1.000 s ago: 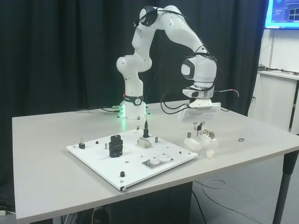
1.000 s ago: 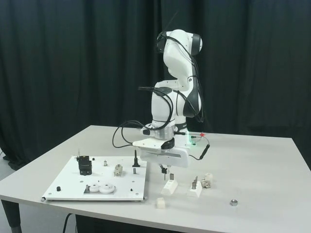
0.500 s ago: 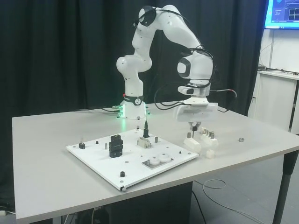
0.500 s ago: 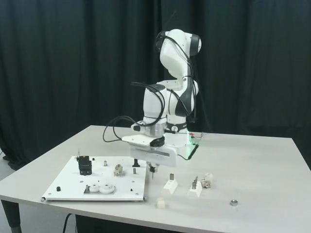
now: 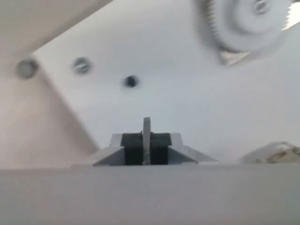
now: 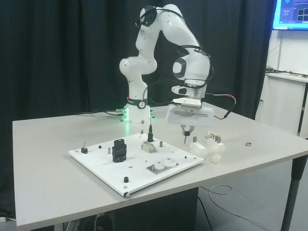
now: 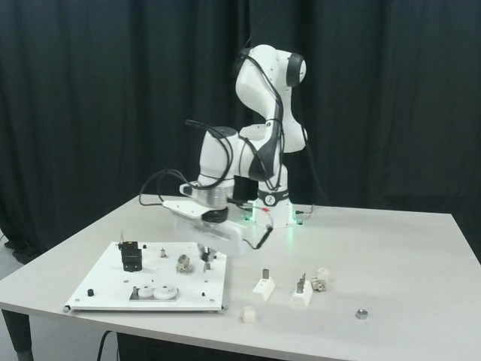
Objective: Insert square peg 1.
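Black curtains hung behind the grey table point(image 6: 57, 144) where your white arm point(image 6: 159, 29) was bolted. Its gripper point(image 6: 185, 131) hung low over the near right edge of the white board point(image 6: 96, 163), fingers pointing down. In the wrist view, the two fingertips were closed on a thin, upright grey piece point(image 5: 146, 136), most likely the square peg; black pads point(image 5: 132, 149) showed on either side of it. You could not confirm its square shape, since only one narrow face showed and the camera housing cut off the lower part of that view. From the room cameras the piece was too small to make out between the fingers.

Below the peg, the wrist view showed bare white board with a small dark hole point(image 5: 131, 81) a little ahead of the tip, apart from it. Two screws point(image 5: 82, 65) sat near the board's edge, and a white gear point(image 5: 246, 21) lay partly out of frame.

Further out, the board carried a black block point(image 6: 119, 150), a pair of white gears point(image 7: 154, 291) and a black upright post point(image 6: 150, 133). Off the board, to the gripper's side, stood white holders point(image 6: 198, 147) with grey pegs standing in them, a small white cube point(image 7: 249, 314) and a grey ring point(image 6: 249, 143), all well apart from the fingers.
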Available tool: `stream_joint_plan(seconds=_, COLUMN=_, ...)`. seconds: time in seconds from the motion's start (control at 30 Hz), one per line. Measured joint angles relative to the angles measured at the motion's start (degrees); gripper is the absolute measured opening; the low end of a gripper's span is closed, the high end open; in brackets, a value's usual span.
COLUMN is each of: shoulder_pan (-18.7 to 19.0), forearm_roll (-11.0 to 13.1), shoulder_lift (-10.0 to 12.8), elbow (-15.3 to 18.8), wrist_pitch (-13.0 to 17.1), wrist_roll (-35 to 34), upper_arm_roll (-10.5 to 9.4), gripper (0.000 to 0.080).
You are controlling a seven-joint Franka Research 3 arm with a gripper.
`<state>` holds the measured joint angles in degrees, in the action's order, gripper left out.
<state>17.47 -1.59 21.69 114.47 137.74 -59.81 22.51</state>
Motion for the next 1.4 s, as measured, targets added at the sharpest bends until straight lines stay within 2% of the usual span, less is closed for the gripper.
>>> stream_joint_plan(seconds=0.23, shoulder_pan=-3.5, forearm_roll=-2.5, shoulder_lift=0.0, elbow=-0.7, wrist_pitch=1.2, wrist_roll=-1.2, upper_arm_roll=-0.03, gripper=0.0028)
stream_joint_plan(seconds=0.67, shoulder_pan=-8.4, forearm_roll=-4.8, shoulder_lift=-0.6, elbow=-1.7, wrist_pitch=2.3, wrist_roll=-0.7, upper_arm_roll=-0.05, gripper=0.0028)
stream_joint_plan(seconds=0.83, shoulder_pan=-10.0, forearm_roll=-5.0, shoulder_lift=-0.9, elbow=-1.7, wrist_pitch=2.0, wrist_roll=0.6, upper_arm_roll=-0.05, gripper=0.0028)
stream_joint_plan(seconds=1.13, shoulder_pan=-12.5, forearm_roll=-5.0, shoulder_lift=-1.7, elbow=-1.4, wrist_pitch=-2.0, wrist_roll=1.0, upper_arm_roll=0.00, gripper=0.0028)
stream_joint_plan(seconds=1.27, shoulder_pan=-13.3, forearm_roll=-5.0, shoulder_lift=-2.2, elbow=-0.4, wrist_pitch=-2.8, wrist_roll=2.9, upper_arm_roll=0.00, gripper=0.0028)
stream_joint_plan(seconds=1.4, shoulder_pan=-13.8, forearm_roll=-3.1, shoulder_lift=-2.8, elbow=0.8, wrist_pitch=-2.9, wrist_roll=1.1, upper_arm_roll=0.01, gripper=0.0028)
